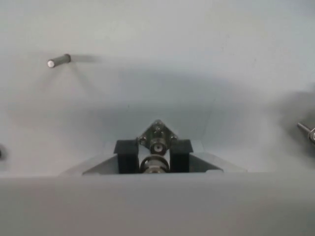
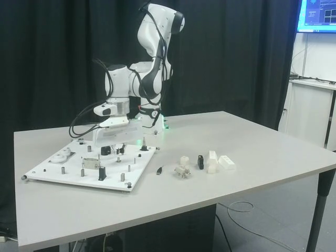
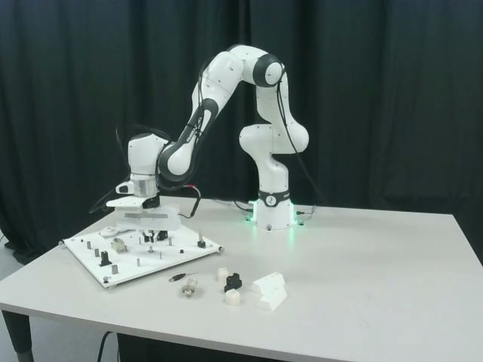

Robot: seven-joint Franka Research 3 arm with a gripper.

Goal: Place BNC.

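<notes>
Black curtains back the grey surface (image 2: 252, 152), where the gripper (image 1: 153, 156), clamped on a small metal BNC connector (image 1: 154, 163), could jam it if it meets the flanged metal socket (image 1: 157, 135) on the white board (image 2: 58, 176) off-axis.

White arm (image 3: 226, 98) reaches low, fingers (image 1: 127, 156) pointing straight down

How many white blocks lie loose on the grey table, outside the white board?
4, though small ones may be hidden. In the first room view: a small white block nearest the board, a taller one further along, a long one at the far end, and one at the table's front edge.
</notes>
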